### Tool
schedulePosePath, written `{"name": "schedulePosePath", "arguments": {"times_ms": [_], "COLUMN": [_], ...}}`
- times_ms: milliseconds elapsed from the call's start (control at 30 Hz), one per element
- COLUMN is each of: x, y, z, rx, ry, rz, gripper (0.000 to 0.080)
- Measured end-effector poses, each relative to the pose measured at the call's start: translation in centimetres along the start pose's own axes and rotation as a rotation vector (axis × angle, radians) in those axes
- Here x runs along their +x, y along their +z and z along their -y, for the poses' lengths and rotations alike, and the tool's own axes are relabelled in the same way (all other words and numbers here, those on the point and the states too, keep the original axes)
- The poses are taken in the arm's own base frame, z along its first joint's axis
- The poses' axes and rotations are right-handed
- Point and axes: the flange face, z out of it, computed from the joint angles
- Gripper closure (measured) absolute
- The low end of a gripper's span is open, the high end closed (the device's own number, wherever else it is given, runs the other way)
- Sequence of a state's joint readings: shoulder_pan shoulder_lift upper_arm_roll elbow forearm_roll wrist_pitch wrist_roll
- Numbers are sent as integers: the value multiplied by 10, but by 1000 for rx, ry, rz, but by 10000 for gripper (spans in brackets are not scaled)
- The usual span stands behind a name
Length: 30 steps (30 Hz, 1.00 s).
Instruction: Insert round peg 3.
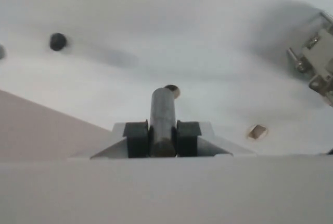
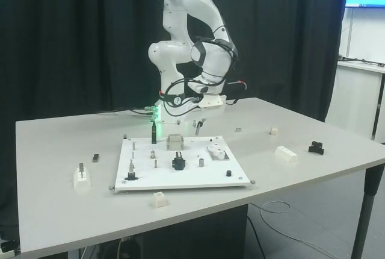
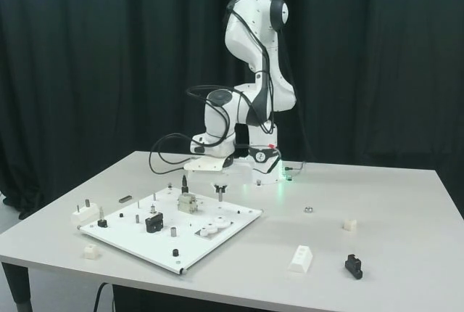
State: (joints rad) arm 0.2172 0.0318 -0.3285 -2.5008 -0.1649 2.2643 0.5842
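Room views: we see the white arm (image 2: 192,36) bolted at the far side of the grey table (image 2: 54,150), bent forward and down over the white board (image 2: 180,174).
Table: we count loose parts around the board: a white block (image 3: 300,259) and a black clip (image 3: 353,265) on one side, a white block with a pin (image 2: 81,177) on the other, a small white cube (image 2: 159,199) at the near edge.
Board: it lies flat on the table; we make out several upright pins, a grey fixture (image 2: 175,141), a black part (image 2: 178,163) and a white stepped part (image 2: 218,152) on it.
Gripper: the gripper (image 3: 220,189) hangs above the far edge of the board, pointing down; its black pads (image 1: 136,138) are clamped on the peg.
Peg: the grey round peg (image 1: 163,120) sits upright between the pads, its lower end in the air over the board; we see it also from the first room view (image 2: 197,127).
Hole: in the wrist view a small round hole (image 1: 172,89) shows just past the peg's tip; we cannot tell whether the tip touches it.
Other marks: a black knob (image 1: 58,41) and a metal connector (image 1: 317,60) lie well apart from the peg.
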Motion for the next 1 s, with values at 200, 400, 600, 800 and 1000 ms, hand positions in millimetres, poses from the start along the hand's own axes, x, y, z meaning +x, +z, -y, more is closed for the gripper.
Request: {"name": "schedulePosePath", "arguments": {"times_ms": [200, 400, 600, 800, 1000], "x": [2, 3, 4, 5, 7], "y": [5, 9, 12, 17, 22], "z": [-9, -15, -21, -27, -31], "rx": [14, 33, 48, 63, 78], "ry": [-3, 0, 25, 52, 65], "rz": [11, 31, 45, 54, 64], "gripper": [693, 693, 693, 693, 693]}}
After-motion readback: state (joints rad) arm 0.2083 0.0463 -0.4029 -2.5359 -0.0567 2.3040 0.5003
